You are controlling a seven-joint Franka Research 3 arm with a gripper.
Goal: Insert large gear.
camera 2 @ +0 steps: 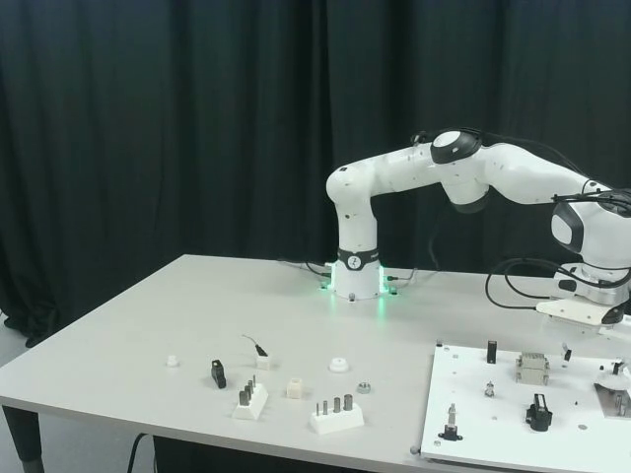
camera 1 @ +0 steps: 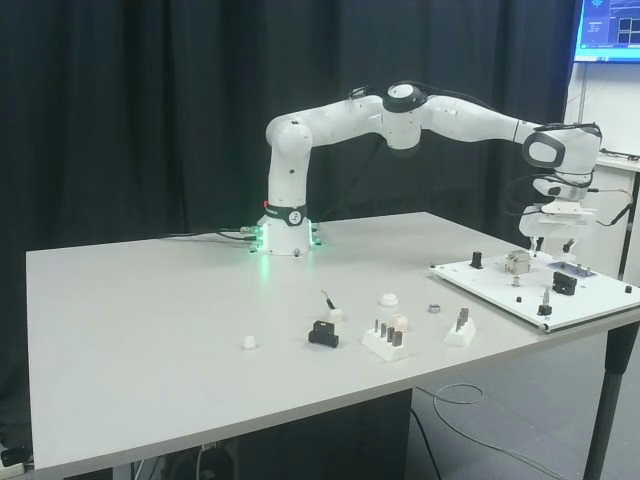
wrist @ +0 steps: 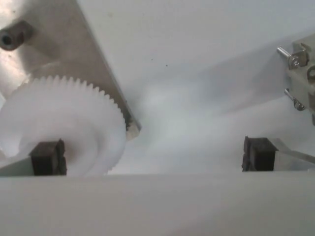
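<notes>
Starting at the left of the wrist view: the large gear is a white toothed wheel sitting on a grey metal plate, with a small grey post sticking up off the plate at about 11 o'clock from the gear. One black finger pad sits right over the gear's lower face, the other pad is way off at 3 o'clock over bare white board — so the gripper is spread wide and clamped on nothing. Can't tell from here whether the near pad is actually touching the gear or just in front of it. At roughly 2 o'clock there's a little metal connector block with pins. In the first room view the gripper hangs over the far right end of the white assembly board, so that's where the gear lives. Handling guess: it looks like plastic, so light and stiff, pretty slick on the flat faces, and the fine teeth could get chewed if squeezed hard. I'd pinch it across the rim with moderate force, or take the raised hub in the middle, and keep it level — a tilted gear will probably bind on the shaft.
</notes>
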